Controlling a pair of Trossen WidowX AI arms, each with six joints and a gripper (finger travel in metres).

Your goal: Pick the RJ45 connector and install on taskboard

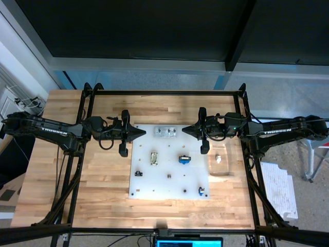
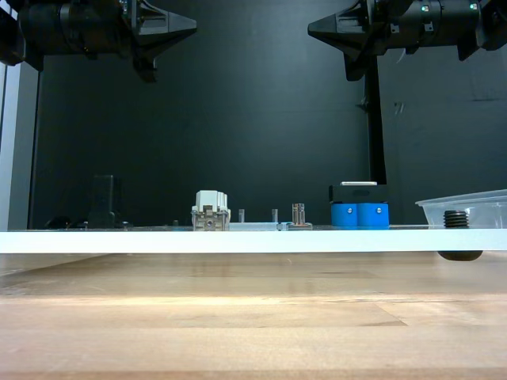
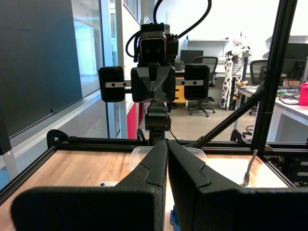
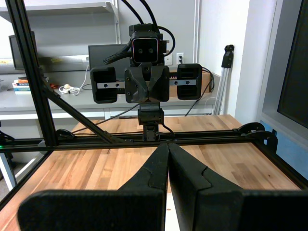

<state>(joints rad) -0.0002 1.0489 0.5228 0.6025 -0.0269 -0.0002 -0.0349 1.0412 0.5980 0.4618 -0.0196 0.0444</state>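
Note:
The small blue jack (image 1: 201, 192) sits at the near right corner of the white board (image 1: 154, 188); a pale grey piece tops it, and I cannot tell whether that is the connector. A pale block (image 1: 218, 159) lies in the clear tray (image 1: 224, 172), with no darker piece or cable showing on it. My left gripper (image 1: 143, 133) hangs high over the board's far left edge, shut and holding nothing (image 3: 167, 144). Facing it over the far right edge, my right gripper (image 1: 185, 130) is also shut with nothing in it (image 4: 168, 145).
The board carries a grey-white connector block (image 1: 153, 158), a blue part with a black top (image 1: 184, 159) and small metal fittings (image 1: 166, 132). A black frame (image 1: 164, 93) rings the wooden table. In the low view both grippers (image 2: 192, 30) (image 2: 311, 32) hang well above the board.

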